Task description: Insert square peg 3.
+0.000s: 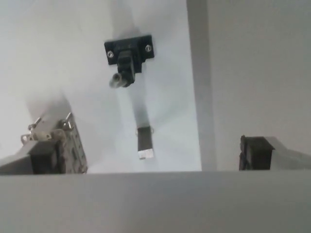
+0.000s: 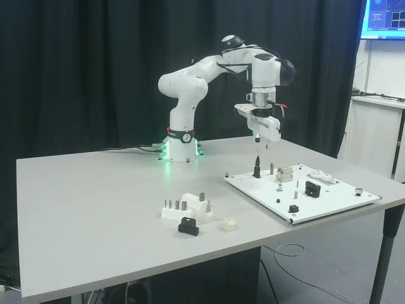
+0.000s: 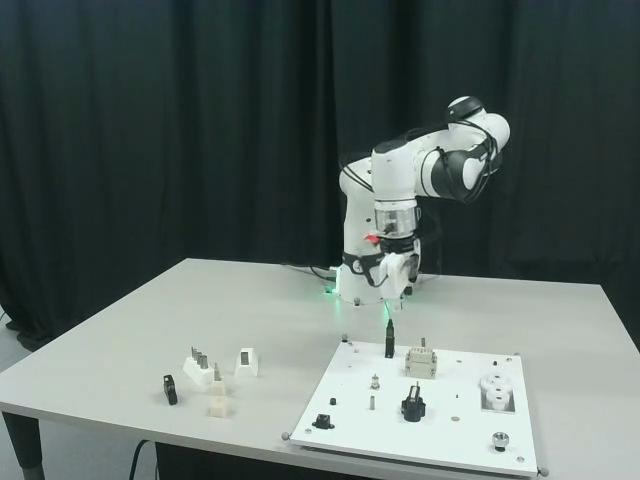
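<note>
Grey matte table (image 2: 95,190), flat white board (image 2: 329,201), slim square peg (image 3: 389,339)

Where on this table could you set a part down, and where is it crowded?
Bare grey table lies between the arm's base and the cluster of small white holders, and along the far edge. The white board is crowded with fixtures; its barest stretch is the near corner by the black knob.

You have a black curtain (image 3: 200,130) behind the grey table (image 2: 82,196), and a screen (image 2: 385,19) far right
</note>
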Robot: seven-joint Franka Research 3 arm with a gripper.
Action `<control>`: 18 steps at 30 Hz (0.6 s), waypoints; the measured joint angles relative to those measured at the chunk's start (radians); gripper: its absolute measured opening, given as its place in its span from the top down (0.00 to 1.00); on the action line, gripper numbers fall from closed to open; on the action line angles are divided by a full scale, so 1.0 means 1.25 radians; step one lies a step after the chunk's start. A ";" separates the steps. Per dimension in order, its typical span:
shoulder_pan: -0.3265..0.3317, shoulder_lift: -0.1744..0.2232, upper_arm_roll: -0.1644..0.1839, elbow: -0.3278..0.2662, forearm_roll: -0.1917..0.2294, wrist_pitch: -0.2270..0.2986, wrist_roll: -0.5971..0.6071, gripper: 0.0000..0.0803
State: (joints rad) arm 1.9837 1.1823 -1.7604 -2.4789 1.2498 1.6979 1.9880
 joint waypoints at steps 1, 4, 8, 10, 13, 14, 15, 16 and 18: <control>0.000 0.000 -0.002 0.002 -0.007 -0.002 -0.005 0.00; 0.001 0.000 -0.010 0.006 -0.023 -0.009 -0.018 0.00; 0.001 0.000 -0.020 0.009 -0.041 -0.015 -0.038 0.00; 0.001 0.000 -0.025 0.010 -0.049 -0.017 -0.051 0.00; 0.001 0.000 -0.031 0.011 -0.058 -0.019 -0.062 0.00; 0.001 0.000 -0.033 0.011 -0.061 -0.019 -0.063 0.00; 0.001 0.000 -0.034 0.011 -0.063 -0.019 -0.063 0.00; 0.001 0.000 -0.035 0.011 -0.066 -0.019 -0.063 0.00; 0.001 0.001 -0.037 0.012 -0.069 -0.019 -0.064 0.00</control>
State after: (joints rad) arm 1.9853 1.1836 -1.8068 -2.4639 1.1641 1.6744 1.9085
